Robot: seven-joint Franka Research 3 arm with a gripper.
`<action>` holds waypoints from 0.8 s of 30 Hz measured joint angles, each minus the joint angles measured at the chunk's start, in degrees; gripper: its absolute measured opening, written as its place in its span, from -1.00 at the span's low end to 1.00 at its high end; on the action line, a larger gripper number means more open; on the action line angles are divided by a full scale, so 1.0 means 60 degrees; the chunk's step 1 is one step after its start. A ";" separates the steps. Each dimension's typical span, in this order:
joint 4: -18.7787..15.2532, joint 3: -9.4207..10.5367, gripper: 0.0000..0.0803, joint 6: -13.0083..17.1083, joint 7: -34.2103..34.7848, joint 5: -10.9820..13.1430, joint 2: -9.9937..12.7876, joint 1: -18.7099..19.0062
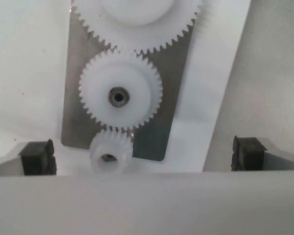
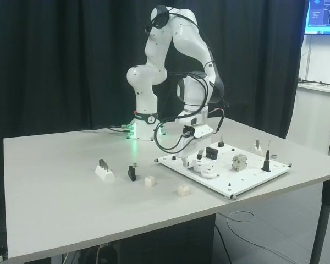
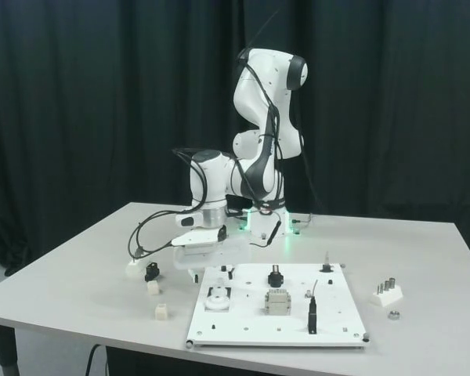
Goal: Insert small gear.
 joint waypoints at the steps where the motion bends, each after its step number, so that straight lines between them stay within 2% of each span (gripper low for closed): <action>1: -0.0003 0.0004 0.99 0.0000 0.0000 0.0000 0.0000 0.0002; 17: -0.0063 0.0071 0.99 0.0086 0.0000 0.0000 0.0001 0.0006; 18: -0.0068 0.0072 0.75 0.0105 0.0000 0.0000 0.0001 0.0006; 23: -0.0105 0.0073 0.75 0.0196 0.0000 0.0000 0.0002 0.0006; 24: -0.0111 0.0073 0.29 0.0202 0.0000 0.0000 0.0002 0.0006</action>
